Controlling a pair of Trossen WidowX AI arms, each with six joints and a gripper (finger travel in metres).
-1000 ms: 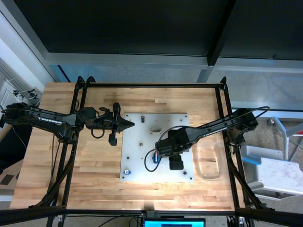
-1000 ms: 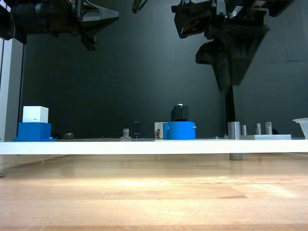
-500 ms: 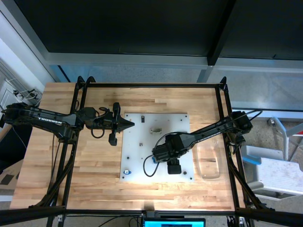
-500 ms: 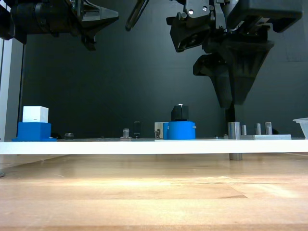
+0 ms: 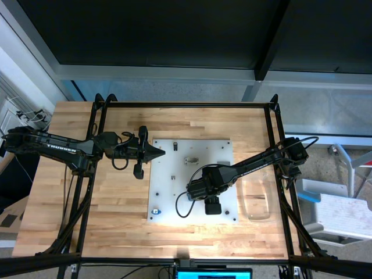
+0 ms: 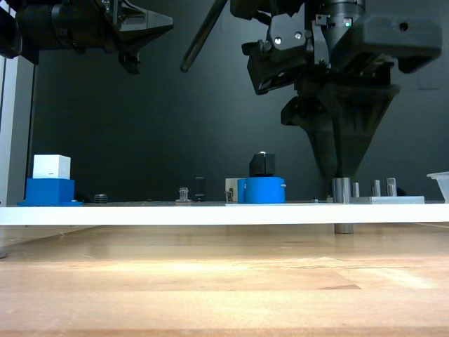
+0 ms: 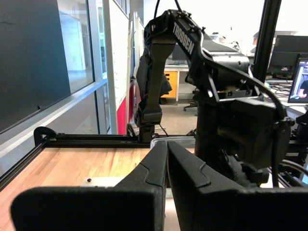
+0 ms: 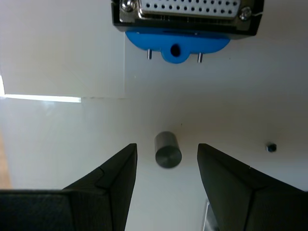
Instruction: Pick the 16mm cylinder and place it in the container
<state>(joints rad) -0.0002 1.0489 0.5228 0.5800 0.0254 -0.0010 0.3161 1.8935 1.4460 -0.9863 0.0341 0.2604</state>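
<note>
A robotics lab in an office. A framed wooden bench stands among glass partitions and desk monitors.

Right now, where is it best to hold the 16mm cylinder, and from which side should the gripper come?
Grip the 16mm cylinder on its round side wall, coming straight down from above: it stands upright on the white board. The open right gripper hangs above it, a finger on each side. The left gripper is parked, shut, by the board's left edge.
</note>
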